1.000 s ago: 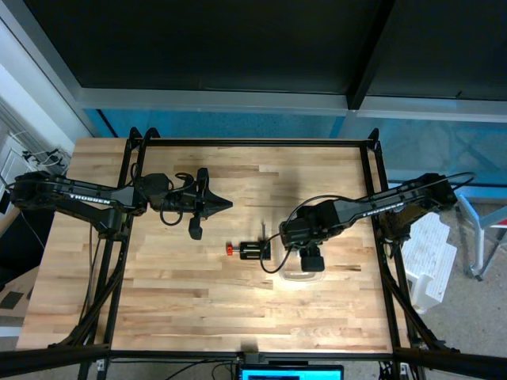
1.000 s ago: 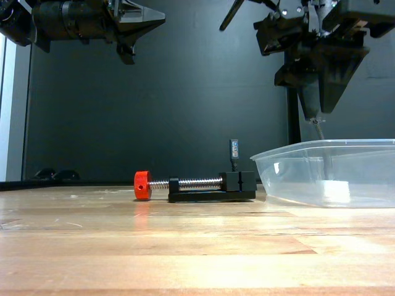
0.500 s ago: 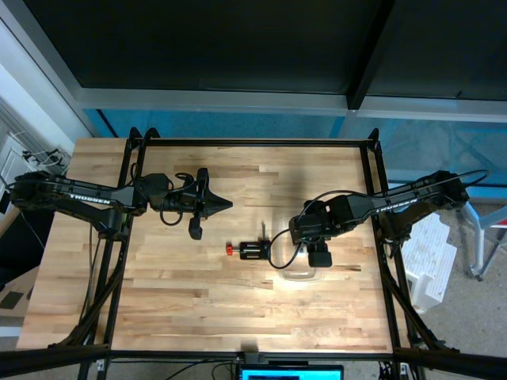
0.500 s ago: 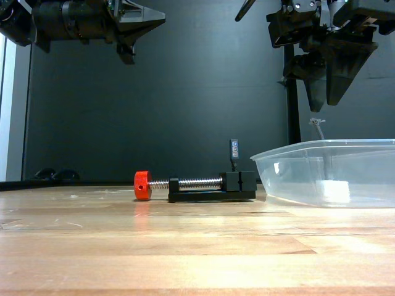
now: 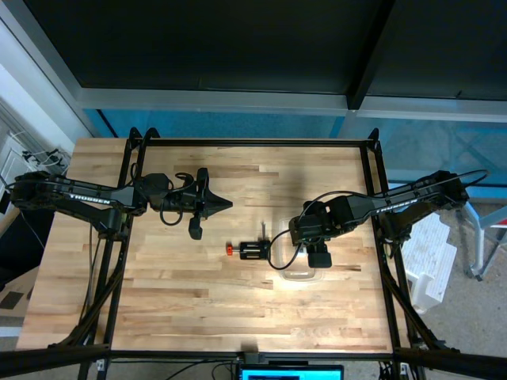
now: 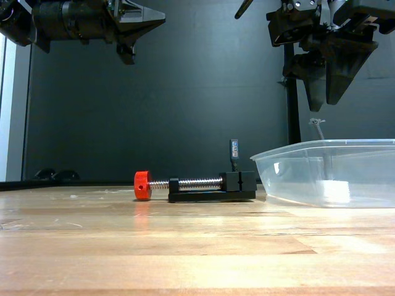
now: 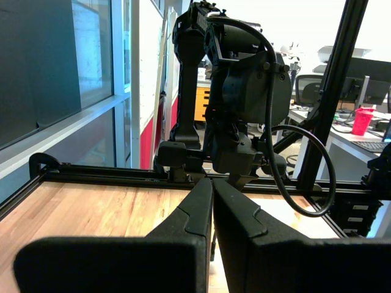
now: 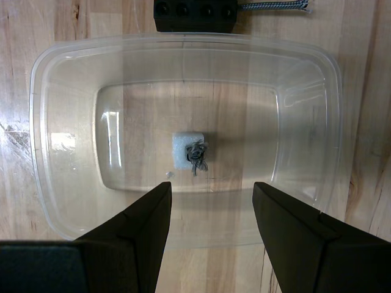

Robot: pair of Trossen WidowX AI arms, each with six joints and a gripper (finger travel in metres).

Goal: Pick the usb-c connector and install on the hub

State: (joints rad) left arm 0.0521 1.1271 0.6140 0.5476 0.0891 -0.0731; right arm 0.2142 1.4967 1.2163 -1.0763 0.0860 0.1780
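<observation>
Empty, wide-open right tool (image 8: 211,187) high above usb-c connector (image 8: 195,152) free in tub (image 8: 183,38); left tool (image 7: 212,181) closed, empty, aloft at left.

The clamp (image 6: 203,184) lies on the table (image 5: 198,301), near its middle. The tub (image 6: 345,176) stands just right of the clamp. In the tub, the usb-c connector (image 8: 195,152) stands upright in a foam block (image 8: 182,141). The right gripper (image 6: 322,105) hangs above the tub, apart from the connector. The left gripper (image 5: 228,204) hangs left of the clamp and behind it.

Glossy clear plastic tub (image 8: 56,122); smooth pale wooden table (image 5: 198,293); the clamp's screw (image 6: 196,182) looks like bare metal.
</observation>
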